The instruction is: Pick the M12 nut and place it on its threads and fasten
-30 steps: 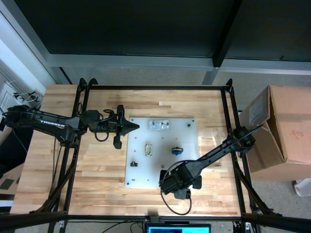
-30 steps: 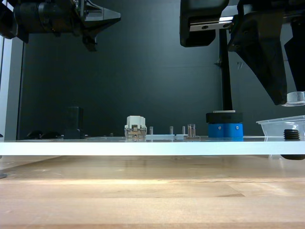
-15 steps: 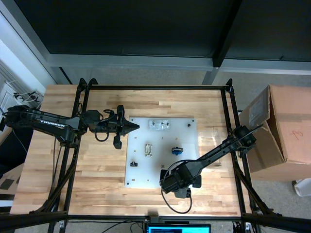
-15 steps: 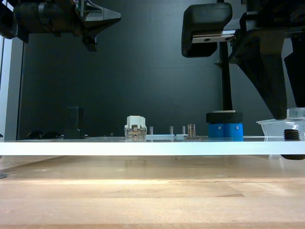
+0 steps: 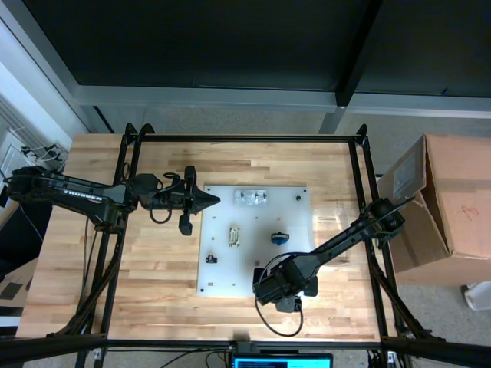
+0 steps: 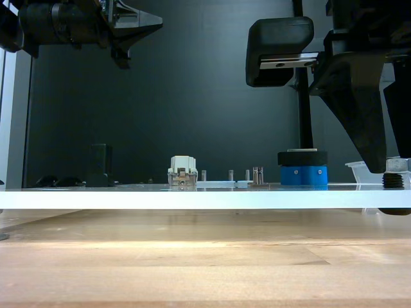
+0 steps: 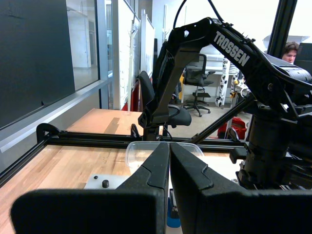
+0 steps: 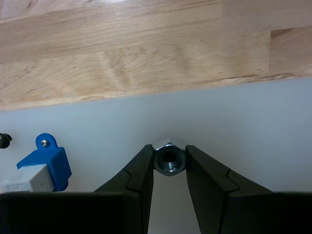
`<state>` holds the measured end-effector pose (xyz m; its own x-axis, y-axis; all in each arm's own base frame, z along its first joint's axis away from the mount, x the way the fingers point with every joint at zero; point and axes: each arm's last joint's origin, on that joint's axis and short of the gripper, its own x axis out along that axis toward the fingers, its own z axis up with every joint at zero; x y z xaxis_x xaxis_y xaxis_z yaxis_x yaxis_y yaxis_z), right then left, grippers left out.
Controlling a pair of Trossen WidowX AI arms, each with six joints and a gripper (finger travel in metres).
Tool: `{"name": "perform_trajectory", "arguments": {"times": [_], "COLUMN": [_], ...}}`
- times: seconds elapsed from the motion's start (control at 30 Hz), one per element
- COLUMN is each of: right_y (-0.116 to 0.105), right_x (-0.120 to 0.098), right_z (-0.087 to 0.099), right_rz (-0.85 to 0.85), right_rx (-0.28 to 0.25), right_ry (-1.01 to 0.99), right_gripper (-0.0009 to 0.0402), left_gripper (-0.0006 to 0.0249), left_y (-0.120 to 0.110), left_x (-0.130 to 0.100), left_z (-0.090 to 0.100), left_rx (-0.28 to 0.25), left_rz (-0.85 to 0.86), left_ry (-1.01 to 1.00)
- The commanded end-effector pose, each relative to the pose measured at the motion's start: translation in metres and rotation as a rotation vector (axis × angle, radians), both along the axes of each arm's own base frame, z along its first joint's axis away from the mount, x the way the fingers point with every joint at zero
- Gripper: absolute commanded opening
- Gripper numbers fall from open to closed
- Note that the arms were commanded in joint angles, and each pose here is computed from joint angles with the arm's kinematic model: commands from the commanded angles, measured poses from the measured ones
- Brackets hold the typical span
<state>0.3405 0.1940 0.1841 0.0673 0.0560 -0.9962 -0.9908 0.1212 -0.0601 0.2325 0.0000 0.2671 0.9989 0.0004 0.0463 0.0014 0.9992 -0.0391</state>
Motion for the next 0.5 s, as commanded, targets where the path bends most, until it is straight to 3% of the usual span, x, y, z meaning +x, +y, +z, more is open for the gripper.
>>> {"name": "perform_trajectory", "arguments": {"times": [0.03, 0.5], "right_y": [-0.0007, -0.0026], "right_x": [-0.0013, -0.0030], "right_z": [-0.0067, -0.0080], "right_rz": [-0.002, -0.041], "right_rx": [-0.002, -0.002], "right_ry": [0.006, 0.009], "right_gripper": [0.0000, 0.0000], "left_gripper": [0.0000, 0.0000], "left_y": [0.0000, 0.0001], "left_x": [0.0000, 0.0000], "left_z": [0.0002, 0.0000], "left_rx": [0.000, 0.000], "left_rz": [0.000, 0.000], "left_ry": [-0.001, 0.000]}}
